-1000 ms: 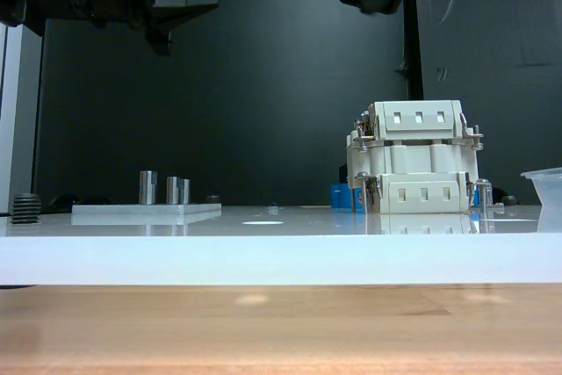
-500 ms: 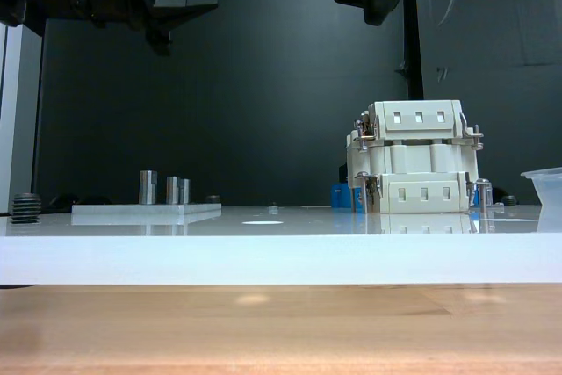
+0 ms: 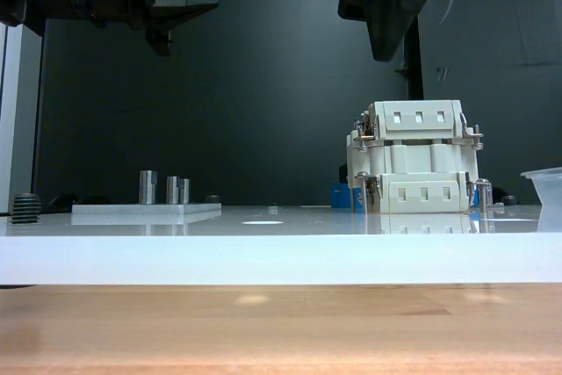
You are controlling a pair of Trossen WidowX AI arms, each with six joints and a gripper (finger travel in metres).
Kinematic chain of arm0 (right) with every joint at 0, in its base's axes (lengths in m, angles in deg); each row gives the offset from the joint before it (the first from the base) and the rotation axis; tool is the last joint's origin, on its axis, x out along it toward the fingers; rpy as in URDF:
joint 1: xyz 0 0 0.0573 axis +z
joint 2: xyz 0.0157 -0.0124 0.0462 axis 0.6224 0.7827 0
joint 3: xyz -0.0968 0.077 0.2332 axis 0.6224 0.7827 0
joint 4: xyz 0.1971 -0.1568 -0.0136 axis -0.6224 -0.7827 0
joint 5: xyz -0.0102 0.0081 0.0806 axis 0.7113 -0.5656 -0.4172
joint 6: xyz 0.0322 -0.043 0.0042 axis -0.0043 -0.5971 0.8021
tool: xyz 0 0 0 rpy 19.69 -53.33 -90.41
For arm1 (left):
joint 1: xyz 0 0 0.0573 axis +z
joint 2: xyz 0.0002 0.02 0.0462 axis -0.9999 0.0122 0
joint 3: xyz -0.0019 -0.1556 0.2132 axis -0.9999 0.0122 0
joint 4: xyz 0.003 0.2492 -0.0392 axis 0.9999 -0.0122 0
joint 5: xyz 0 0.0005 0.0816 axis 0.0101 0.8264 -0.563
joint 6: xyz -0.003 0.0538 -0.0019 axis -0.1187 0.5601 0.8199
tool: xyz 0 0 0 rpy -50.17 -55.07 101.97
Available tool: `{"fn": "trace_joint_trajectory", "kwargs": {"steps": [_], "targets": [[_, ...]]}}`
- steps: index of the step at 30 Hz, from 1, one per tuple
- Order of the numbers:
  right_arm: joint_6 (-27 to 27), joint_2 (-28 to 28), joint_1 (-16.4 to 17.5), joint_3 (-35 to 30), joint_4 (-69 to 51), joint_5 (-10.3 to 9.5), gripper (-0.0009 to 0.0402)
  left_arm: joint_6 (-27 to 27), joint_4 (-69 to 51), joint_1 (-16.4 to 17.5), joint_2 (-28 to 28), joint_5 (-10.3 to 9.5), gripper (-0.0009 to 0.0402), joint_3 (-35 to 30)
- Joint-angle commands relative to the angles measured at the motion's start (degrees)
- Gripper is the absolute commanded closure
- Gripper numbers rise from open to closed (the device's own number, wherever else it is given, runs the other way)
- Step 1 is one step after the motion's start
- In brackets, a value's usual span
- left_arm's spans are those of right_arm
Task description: Remove the HAN10-E connector and place it in the container
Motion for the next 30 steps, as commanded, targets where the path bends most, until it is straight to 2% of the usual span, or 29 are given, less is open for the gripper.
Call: {"fn": "trace_joint_trajectory", "kwargs": {"steps": [1,8,11,30], "targets": [[0.44,0.9,0.48,0.09,0.07,0.04,0.0137,0.0,0.04,0.0,0.02,0.02,0.0393,0.0],[0.59,3.1,0.87,0.09,0.63,0.22,0.0127,0.0,0.04,0.0,0.0,0.02,0.0393,0.0],[0.42,3.69,0.94,0.11,0.87,0.94,0.0127,0.0,0.02,0.0,0.0,0.02,0.0393,0.0],[-0.04,7.76,1.29,0.87,3.41,1.11,0.0127,0.0,0.04,0.02,0.0,0.02,0.0393,0.0]]}}
